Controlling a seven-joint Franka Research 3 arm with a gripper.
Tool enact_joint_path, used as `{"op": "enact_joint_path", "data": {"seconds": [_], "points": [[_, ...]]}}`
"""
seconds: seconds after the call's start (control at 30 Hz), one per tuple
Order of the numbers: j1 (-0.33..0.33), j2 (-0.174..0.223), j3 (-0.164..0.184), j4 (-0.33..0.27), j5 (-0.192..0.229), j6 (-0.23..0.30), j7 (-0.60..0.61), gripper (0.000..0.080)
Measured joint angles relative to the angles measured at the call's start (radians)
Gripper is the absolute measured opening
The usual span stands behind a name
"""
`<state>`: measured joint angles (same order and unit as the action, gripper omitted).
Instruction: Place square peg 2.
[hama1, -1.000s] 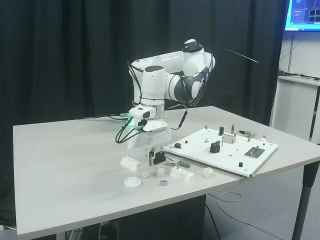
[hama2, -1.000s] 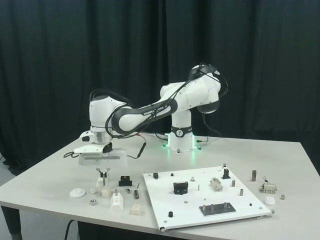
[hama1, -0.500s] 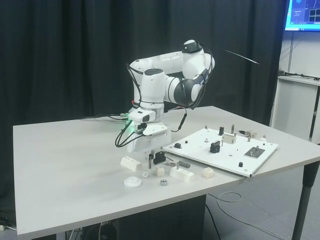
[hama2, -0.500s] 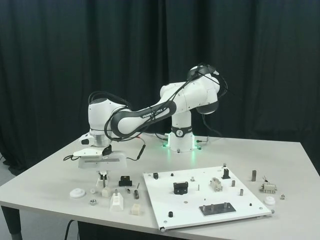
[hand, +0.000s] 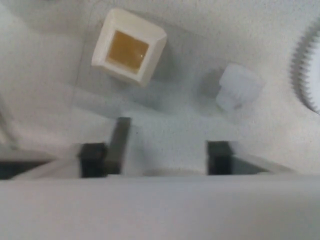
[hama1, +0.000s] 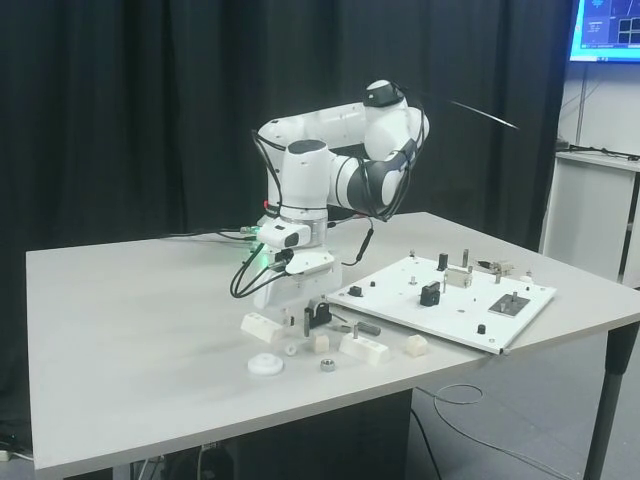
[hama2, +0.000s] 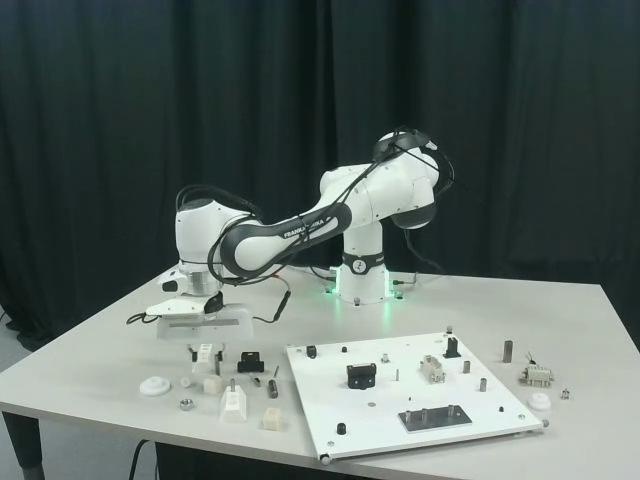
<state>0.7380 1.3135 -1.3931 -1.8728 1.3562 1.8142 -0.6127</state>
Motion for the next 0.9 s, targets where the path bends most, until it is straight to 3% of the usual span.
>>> {"op": "enact_joint_path", "data": {"seconds": [0.03, 0.07, 0.37, 0.4, 0.9], "points": [[0.000, 0.000, 0.000, 0.000, 0.000, 0.000, 0.000, 0.0129], [0.000, 0.000, 0.000, 0.000, 0.000, 0.000, 0.000, 0.0454], [-0.001, 0.000, -0.002, 0.001, 0.000, 0.001, 0.000, 0.0454], [-0.001, 0.000, -0.002, 0.001, 0.000, 0.001, 0.000, 0.0778], [0.003, -0.001, -0.023, 0.002, -0.011, -0.017, 0.001, 0.0796]]}}
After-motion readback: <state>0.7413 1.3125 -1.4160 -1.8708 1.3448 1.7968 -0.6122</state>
